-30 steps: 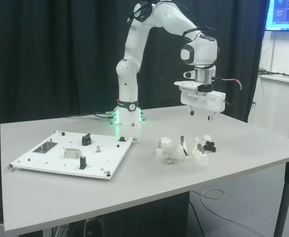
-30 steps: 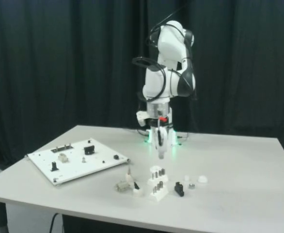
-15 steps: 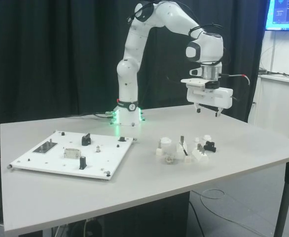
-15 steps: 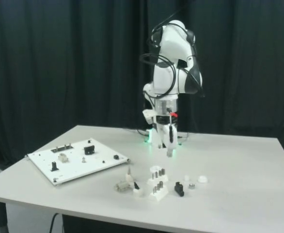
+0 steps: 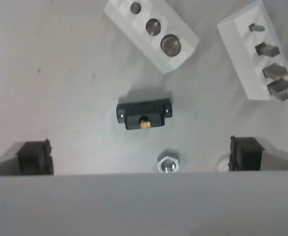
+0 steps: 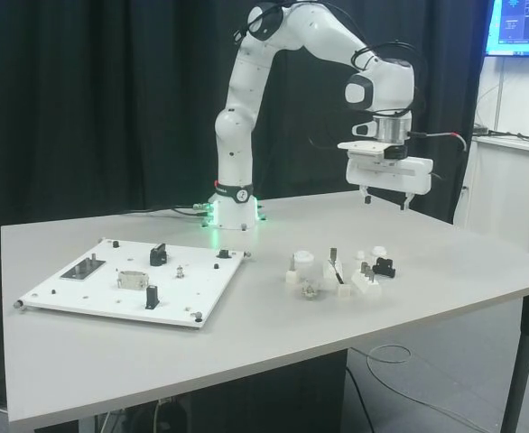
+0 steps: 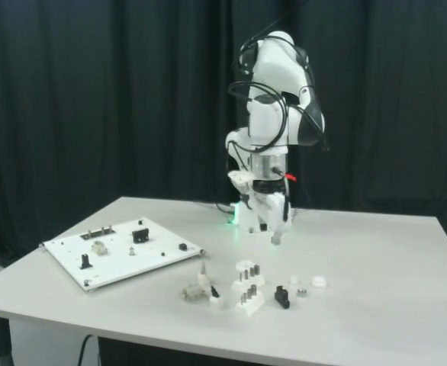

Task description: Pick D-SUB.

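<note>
Claw (image 6: 385,195) spread wide, empty, high above the bench (image 6: 111,361). D-SUB (image 5: 144,113), judged to be the black flanged connector, lies flat under it, near a nut (image 5: 167,162). Probably light, rigid and low; you should pinch its long sides.

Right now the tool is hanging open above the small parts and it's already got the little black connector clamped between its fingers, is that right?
Not quite. The tool does hang open above the small parts, but it holds nothing. The wrist view shows the black connector lying on the grey table, apart from both fingers, near a hex nut. The first room view shows the tool well above the table.
</note>
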You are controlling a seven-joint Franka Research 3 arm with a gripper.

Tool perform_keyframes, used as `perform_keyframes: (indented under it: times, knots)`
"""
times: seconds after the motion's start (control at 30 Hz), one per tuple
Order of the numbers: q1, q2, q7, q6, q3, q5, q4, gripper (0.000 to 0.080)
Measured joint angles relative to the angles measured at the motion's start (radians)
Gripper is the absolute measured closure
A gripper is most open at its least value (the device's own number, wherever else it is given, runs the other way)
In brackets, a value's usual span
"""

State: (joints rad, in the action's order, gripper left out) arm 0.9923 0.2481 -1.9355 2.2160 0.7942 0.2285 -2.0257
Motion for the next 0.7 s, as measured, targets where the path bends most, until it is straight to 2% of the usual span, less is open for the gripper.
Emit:
perform_keyframes:
  times: [0.27, 0.7]
  knots:
    - [0.022, 0.011, 0.022, 0.0, -0.006, 0.0, -0.002, 0.0003]
    - [0.027, 0.054, 0.027, 0.0, -0.039, 0.0, -0.015, 0.0003]
